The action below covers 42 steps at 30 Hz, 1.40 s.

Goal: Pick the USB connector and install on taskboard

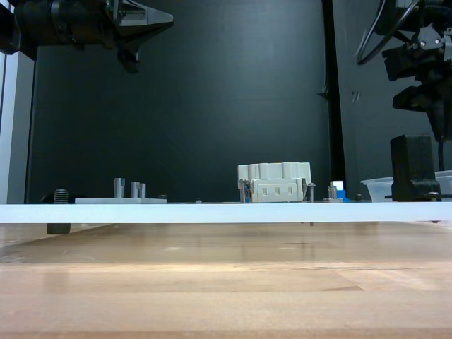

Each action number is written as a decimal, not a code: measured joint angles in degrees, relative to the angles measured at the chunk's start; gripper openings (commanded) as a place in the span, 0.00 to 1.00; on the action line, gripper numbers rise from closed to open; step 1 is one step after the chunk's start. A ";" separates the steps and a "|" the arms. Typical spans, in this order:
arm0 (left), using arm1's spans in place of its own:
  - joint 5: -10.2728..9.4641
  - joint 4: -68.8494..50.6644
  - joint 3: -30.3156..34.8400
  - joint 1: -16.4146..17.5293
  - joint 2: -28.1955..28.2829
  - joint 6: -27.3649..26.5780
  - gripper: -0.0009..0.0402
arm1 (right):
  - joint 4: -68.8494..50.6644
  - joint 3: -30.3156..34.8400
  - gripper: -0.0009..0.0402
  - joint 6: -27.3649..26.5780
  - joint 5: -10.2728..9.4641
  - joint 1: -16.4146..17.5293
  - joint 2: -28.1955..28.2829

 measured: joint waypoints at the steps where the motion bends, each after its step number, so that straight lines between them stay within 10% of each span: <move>1: 0.00 0.00 0.00 0.00 0.00 -0.02 0.02 | 0.02 -0.02 0.22 0.00 0.00 0.33 0.66; 42: 0.00 -0.02 0.00 0.00 0.00 0.00 0.02 | 10.49 -3.04 0.27 -2.14 0.57 3.69 17.42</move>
